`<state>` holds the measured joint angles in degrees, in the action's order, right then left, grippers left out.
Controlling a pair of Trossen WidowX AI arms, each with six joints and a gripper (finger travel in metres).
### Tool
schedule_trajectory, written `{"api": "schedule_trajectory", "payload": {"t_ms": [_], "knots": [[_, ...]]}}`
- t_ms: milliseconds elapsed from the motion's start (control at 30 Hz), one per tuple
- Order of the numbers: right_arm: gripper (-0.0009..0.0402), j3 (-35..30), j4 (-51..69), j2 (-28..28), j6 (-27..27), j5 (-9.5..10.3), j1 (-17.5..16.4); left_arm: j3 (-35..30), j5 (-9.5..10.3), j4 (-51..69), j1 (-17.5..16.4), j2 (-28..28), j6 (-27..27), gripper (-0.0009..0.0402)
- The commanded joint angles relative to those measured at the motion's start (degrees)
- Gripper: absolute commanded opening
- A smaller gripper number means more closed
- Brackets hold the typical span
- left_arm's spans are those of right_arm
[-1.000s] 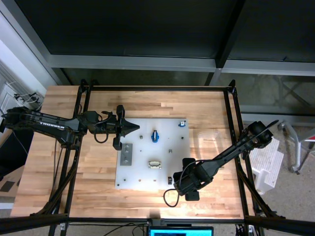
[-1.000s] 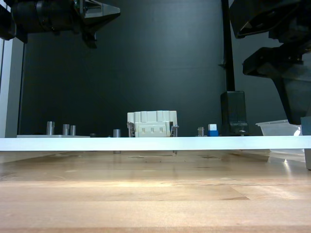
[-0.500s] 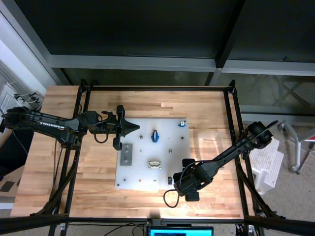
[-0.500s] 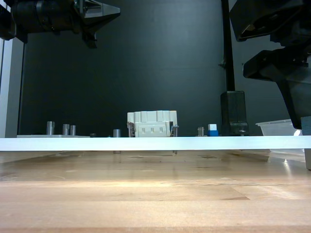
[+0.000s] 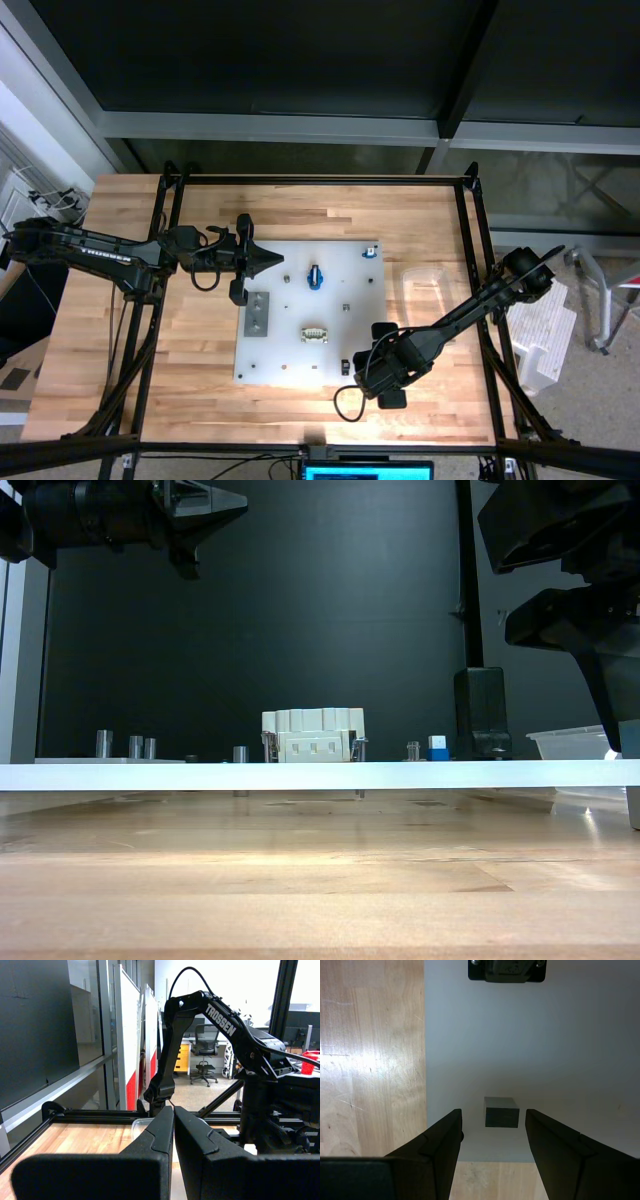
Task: Remove the 16mm bar from the taskboard and place in the container
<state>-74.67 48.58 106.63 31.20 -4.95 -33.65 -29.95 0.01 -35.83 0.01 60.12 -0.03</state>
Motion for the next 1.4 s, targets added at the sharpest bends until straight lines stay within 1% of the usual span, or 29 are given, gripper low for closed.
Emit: {"api": "schedule_trajectory", "payload": {"t_ms": [33, 233, 633, 733, 867, 933, 1333, 1400], "knots": [[0.0159, 0.11, 0.04, -0.02, 0.00, 0.02, -0.02, 0.00, 0.00, -0.02, -0.02, 0.00, 0.00, 0.0000], [0.0111, 0.31, 0.42, -0.02, -0.07, 0.02, -0.09, 0.00, 0.00, 0.00, 0.00, 0.00, 0.00, 0.0000], [-0.0003, 0.31, 0.44, -0.48, -0.07, 0.20, -0.15, 0.00, 0.00, 0.00, 0.00, 0.00, 0.00, 0.0000], [0.0006, 0.31, 0.83, -0.92, -0.04, 0.20, -0.20, 0.00, 0.00, 0.00, -0.02, 0.00, 0.02, 0.0000], [-0.0002, 0.31, 1.86, -1.95, -0.07, 0.17, -0.24, 0.00, 0.00, -0.02, -0.02, 0.00, 0.02, 0.0000], [0.0001, 0.31, 2.03, -2.64, -0.07, 0.15, -0.26, 0.00, 0.00, 0.00, -0.02, 0.00, 0.00, 0.0000], [0.0000, 0.31, 6.82, -11.04, -0.13, -0.07, -0.26, 0.00, 0.00, -0.02, -0.02, 0.00, 0.00, 0.0000], [0.0000, 0.31, 7.02, -12.61, -0.11, -0.52, -0.26, 0.00, 0.00, 0.00, 0.00, 0.00, 0.00, 0.0000]]}}
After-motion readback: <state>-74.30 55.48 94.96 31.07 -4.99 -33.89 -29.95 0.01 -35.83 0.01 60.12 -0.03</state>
